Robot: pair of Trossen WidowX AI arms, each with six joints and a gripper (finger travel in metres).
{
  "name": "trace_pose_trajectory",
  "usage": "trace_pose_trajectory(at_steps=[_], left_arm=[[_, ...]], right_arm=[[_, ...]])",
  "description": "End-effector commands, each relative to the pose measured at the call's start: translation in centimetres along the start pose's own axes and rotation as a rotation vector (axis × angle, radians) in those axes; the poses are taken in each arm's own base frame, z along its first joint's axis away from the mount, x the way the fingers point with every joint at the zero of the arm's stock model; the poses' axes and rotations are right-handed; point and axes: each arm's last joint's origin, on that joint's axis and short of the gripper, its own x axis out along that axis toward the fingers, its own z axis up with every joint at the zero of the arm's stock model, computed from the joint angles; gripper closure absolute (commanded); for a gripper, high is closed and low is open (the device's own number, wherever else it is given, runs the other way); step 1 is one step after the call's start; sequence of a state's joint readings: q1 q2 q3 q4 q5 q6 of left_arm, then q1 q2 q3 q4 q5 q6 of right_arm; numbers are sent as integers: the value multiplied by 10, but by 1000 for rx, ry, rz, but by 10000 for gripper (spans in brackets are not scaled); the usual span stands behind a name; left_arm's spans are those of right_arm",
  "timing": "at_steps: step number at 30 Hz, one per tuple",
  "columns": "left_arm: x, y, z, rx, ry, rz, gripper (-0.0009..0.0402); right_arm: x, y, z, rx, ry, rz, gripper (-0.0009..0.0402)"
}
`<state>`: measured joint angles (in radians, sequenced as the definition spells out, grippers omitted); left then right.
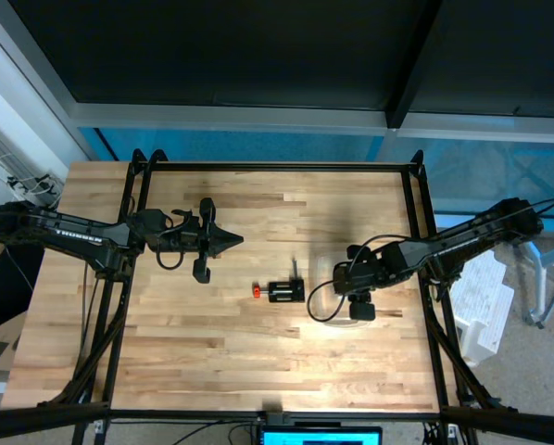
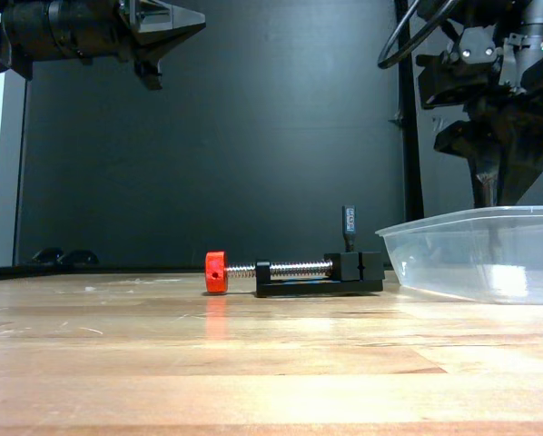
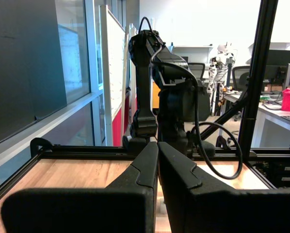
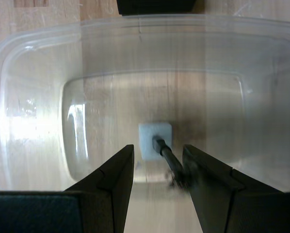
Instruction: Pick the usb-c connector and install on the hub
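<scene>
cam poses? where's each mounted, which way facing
High: above the near edge, looking down and away; both arms show, left gripper held left of the hub, right gripper over the clear tray.
Low: table height, near edge, looking level; hub, tray, both grippers overhead.
Left wrist: on the left arm, along its shut gripper toward the right arm.
Right wrist: on the right arm, down between its open fingers into the tray.
Shared: hub and tray in high and low.

A clear plastic tray (image 1: 320,311) sits right of centre on my wooden table (image 1: 212,362), a small whitish square piece (image 4: 150,138) lying inside it. A lit screen (image 1: 321,436) shows at the bottom edge.
</scene>
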<state>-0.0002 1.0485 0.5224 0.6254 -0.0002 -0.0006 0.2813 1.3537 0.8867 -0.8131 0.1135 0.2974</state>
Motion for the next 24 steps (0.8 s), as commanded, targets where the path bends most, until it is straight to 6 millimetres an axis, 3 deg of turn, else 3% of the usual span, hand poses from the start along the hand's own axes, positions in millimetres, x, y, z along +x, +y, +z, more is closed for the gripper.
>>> trace_pose_trajectory(at_steps=[1, 10, 24], left_arm=[[0, 0, 0, 0, 0, 0, 393], [0, 0, 0, 0, 0, 0, 393], [0, 0, 0, 0, 0, 0, 393]], right_arm=[[-6, -2, -4, 0, 5, -2, 255], [-21, -6, -12, -1, 17, -5, 255], [-42, -8, -9, -8, 66, -20, 255]])
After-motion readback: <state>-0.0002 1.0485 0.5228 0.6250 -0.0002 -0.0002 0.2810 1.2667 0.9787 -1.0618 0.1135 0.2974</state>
